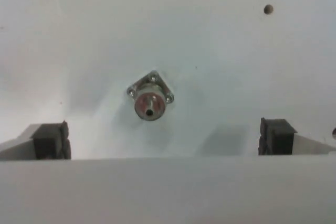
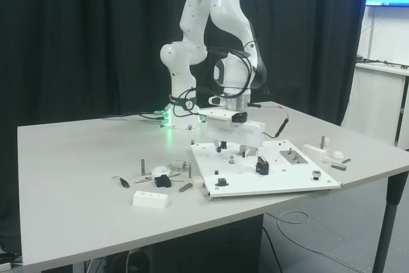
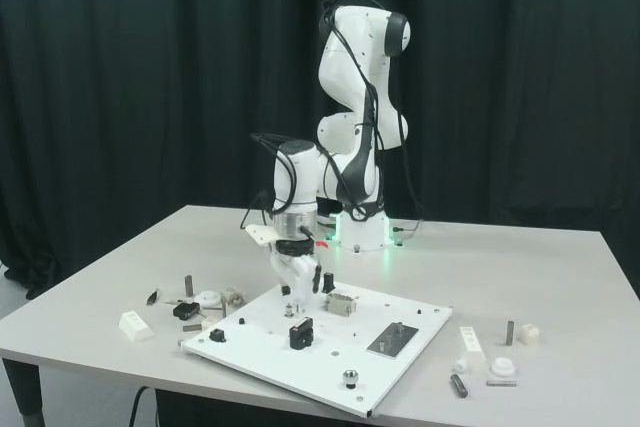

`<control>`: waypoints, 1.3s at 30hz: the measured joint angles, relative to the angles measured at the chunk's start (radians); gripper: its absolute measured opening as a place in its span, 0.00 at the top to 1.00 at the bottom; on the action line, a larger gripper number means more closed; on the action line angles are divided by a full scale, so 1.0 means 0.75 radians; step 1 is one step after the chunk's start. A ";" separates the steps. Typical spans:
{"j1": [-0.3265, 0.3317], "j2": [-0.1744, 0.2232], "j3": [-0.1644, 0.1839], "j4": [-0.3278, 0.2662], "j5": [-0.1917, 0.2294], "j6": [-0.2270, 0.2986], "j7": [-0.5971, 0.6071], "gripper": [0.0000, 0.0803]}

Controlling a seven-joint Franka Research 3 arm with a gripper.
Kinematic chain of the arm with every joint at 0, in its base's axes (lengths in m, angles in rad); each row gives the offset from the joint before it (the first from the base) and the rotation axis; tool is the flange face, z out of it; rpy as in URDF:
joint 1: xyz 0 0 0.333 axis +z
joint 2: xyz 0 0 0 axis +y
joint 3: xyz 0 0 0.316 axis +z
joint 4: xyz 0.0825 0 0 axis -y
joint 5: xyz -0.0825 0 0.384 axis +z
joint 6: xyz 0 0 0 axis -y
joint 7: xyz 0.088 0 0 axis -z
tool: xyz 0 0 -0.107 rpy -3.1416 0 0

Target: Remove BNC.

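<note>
So I'm hanging right over the white board (image 3: 400, 357) on the grey tabletop (image 2: 77, 158), and the BNC connector (image 1: 150, 103) sits almost dead centre below me, in the gap between my fingers (image 1: 163, 139) but offset a bit toward one pad (image 1: 51, 140) rather than exactly halfway. My fingers are spread wide, holding nothing, with plenty of air on both sides of the connector and no contact yet. The BNC stands upright on its little square flange with four screws, barrel pointing straight up at my wrist camera, so its long axis is vertical, basically in line with my approach. I'm looking down its open end and can see the centre pin hole. From the room views I'm over the board's back part, the side nearest my base (image 3: 358, 232), with a black part (image 3: 299, 333) and a metal plate (image 3: 391, 339) further out on the board. My read: I need a small sideways nudge to centre, then straight down so the pads straddle the barrel. Probably needs a twist before it lifts off.
</note>
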 joint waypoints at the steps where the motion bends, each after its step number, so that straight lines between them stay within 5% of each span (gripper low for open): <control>1: 0.000 0.003 0.000 0.003 0.000 0.000 0.000 0.00; 39: -0.118 0.058 0.097 0.058 0.000 0.001 -0.089 0.00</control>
